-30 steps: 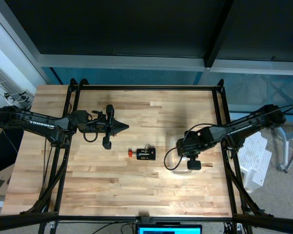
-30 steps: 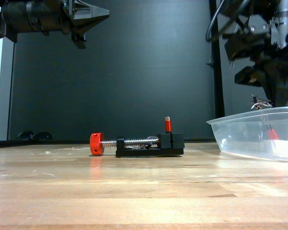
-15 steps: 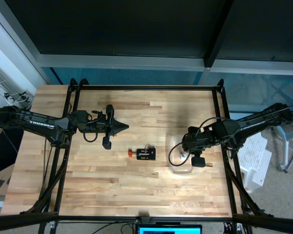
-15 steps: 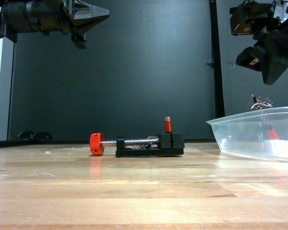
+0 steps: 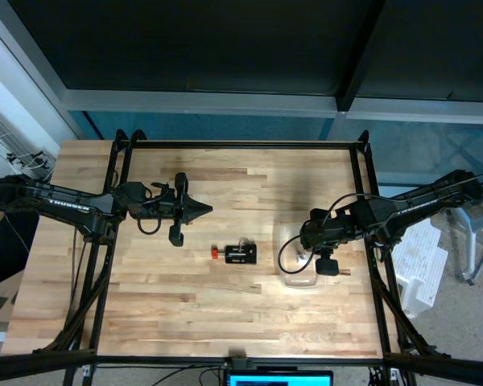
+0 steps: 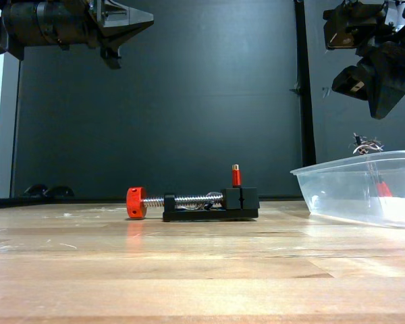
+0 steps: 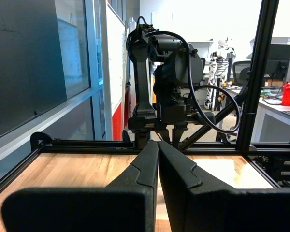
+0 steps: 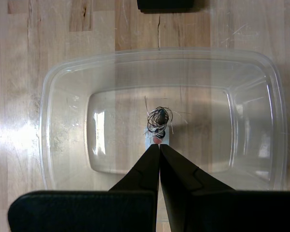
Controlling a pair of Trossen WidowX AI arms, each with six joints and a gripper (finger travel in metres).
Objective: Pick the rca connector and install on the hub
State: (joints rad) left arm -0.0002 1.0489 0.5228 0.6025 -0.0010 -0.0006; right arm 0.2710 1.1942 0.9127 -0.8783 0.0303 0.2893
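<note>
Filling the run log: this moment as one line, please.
left gripper shut, parked high | right gripper shut, above clear tray | rca connector in tray, not gripped | hub on table, apart from tray

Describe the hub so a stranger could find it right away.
On the wooden table, look mid-table, between the left gripper high at the left and the right gripper above the clear tray. The hub is the small black block with a red knob at one end.

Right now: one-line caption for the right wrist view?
Right claw, shut, hovers above the wired connector in the clear tray; left claw parked shut, high over the table at left.
</note>
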